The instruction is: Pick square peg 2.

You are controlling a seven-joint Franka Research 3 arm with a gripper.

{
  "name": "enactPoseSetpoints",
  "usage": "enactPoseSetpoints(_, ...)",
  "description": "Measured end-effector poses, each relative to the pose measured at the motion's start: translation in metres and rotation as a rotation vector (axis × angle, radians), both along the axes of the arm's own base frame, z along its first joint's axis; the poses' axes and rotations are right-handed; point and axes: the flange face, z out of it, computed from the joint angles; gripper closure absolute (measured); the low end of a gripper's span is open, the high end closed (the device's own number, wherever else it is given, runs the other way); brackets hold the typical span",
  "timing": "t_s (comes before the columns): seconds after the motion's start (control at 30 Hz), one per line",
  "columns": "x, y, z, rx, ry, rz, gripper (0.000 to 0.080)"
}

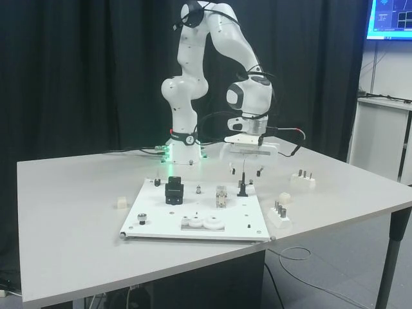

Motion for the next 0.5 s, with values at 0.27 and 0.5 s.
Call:
enactPoseSetpoints(0.27, 0.001, -0.001, 0.012, 0.002, -0.023, 0.011, 0.0003)
enactPoseSetpoints(0.5, 0.0, 0.0, 0.023, 0.011, -0.047, 0.025, 0.0003)
